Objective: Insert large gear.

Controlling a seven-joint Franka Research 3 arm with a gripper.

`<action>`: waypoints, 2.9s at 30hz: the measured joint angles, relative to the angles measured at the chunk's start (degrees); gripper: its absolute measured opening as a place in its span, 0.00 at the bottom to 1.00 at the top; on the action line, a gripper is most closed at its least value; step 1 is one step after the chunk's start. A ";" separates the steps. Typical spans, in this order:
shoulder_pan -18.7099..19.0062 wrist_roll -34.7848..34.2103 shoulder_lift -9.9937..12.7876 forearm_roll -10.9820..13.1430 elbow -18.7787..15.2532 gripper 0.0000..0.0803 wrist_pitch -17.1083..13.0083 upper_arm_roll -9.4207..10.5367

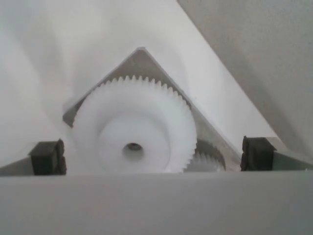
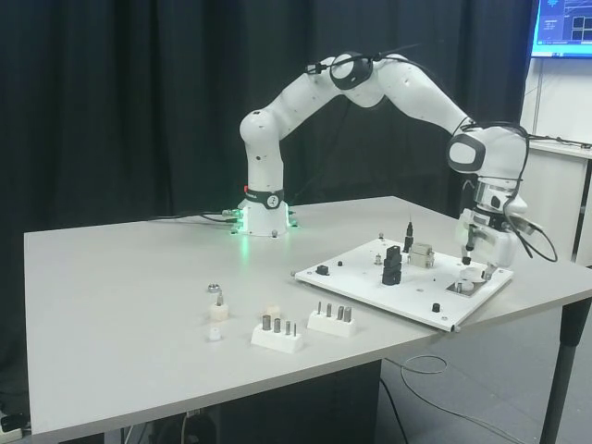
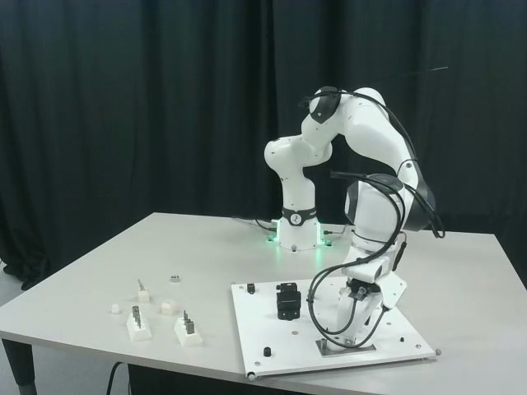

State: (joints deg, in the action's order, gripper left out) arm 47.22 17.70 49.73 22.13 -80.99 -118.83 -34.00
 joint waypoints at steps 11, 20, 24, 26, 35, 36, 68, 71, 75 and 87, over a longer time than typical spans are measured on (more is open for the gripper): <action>0.05 0.00 0.27 -0.08 -0.22 1.00 0.00 0.00; 0.05 0.00 0.49 -0.08 -0.23 1.00 0.00 0.05; 0.05 0.00 0.50 -0.08 -0.23 0.84 0.00 0.08; 0.05 0.00 0.50 -0.08 -0.23 0.84 0.00 0.10; 0.12 -0.13 0.34 -0.05 -0.21 0.64 1.12 0.28; 0.12 -0.14 0.33 -0.05 -0.21 0.64 1.14 0.28; -0.90 -15.18 0.30 3.59 -0.19 0.42 1.85 0.32; -1.03 -15.18 0.29 4.05 -0.19 0.41 1.92 0.32; -1.06 -15.17 0.28 4.16 -0.19 0.41 1.94 0.32; -0.87 -13.32 -0.10 4.20 0.26 0.48 2.99 0.58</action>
State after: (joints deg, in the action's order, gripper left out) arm 46.34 4.38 49.63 26.33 -80.72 -115.85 -33.43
